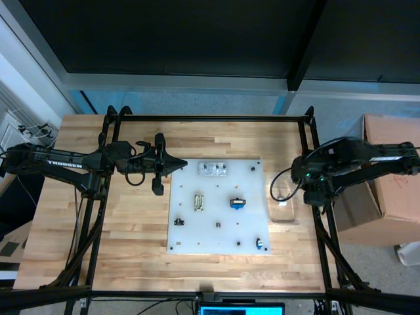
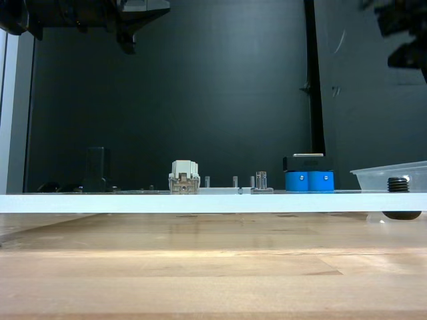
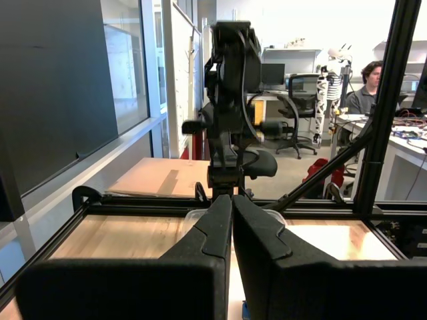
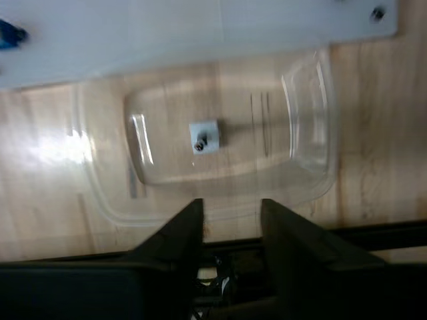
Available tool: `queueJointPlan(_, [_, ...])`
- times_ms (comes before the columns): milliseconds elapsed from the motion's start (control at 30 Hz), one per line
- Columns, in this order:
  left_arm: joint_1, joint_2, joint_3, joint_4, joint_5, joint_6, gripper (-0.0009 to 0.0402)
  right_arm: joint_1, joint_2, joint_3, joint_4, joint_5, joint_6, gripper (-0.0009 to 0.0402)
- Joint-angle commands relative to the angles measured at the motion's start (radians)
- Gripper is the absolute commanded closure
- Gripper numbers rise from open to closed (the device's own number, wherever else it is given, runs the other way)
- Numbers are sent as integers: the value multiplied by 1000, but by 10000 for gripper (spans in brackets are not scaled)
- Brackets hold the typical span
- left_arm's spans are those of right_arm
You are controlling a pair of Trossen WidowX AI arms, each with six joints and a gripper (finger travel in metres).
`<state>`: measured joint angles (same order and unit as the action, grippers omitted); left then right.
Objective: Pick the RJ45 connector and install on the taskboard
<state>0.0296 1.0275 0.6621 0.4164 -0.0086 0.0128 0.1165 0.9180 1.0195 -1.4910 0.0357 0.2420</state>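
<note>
A white flat task board (image 1: 216, 226) lies in the middle of the pale wooden desk (image 1: 131, 230). Just beside the board's right edge, on the desk, sits a clear, shallow plastic tray (image 4: 308, 87) with rounded corners. Only one thing lies in it: the small pale grey square RJ45 connector (image 4: 205, 137), with a dark metallic spot on its upper face. The RJ45 connector lies free on the tray's floor near the middle, apart from all four walls. It is clear of any seat on the board, and nothing holds it.

The black right pincer (image 4: 230, 208) hangs above the tray, off the board's right edge. Its two fingers are spread apart, with a plain gap between them and nothing in it. The connector sits beyond the fingertips, untouched.

The black left pincer (image 3: 231, 208) is raised high over the board's far left corner, its tip pointing across the board toward the right arm. Its fingers are pressed together along their length and grasp nothing.

On the board itself stand a cream-grey rectangular connector housing (image 1: 197, 202) left of the board's middle and a blue block with a black top (image 1: 237, 203) right of the middle. A silvery metal fitting (image 1: 214, 169) stands near the board's far edge, and a small blue part (image 1: 260, 244) by its near right corner.
</note>
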Motion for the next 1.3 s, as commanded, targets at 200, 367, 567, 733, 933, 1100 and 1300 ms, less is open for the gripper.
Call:
queueJointPlan(200, [0,0,0,0,0,0,393,25,24,-154,175,-2,10,194])
queueJointPlan(367, [0,0,0,0,0,0,393,47,72,-217,227,-2,8,195])
queueJointPlan(567, [0,0,0,0,0,0,393,69,126,-269,299,-6,11,214])
queueJointPlan(733, [0,0,0,0,0,0,393,71,157,-315,379,-11,11,229])
queueJointPlan(933, [0,0,0,1,0,0,393,74,208,-348,432,-10,3,248])
queueJointPlan(1100, [0,0,0,1,0,0,393,74,232,-356,468,-11,3,272])
queueJointPlan(1300, [0,0,0,0,0,0,393,75,236,-356,466,-11,3,320])
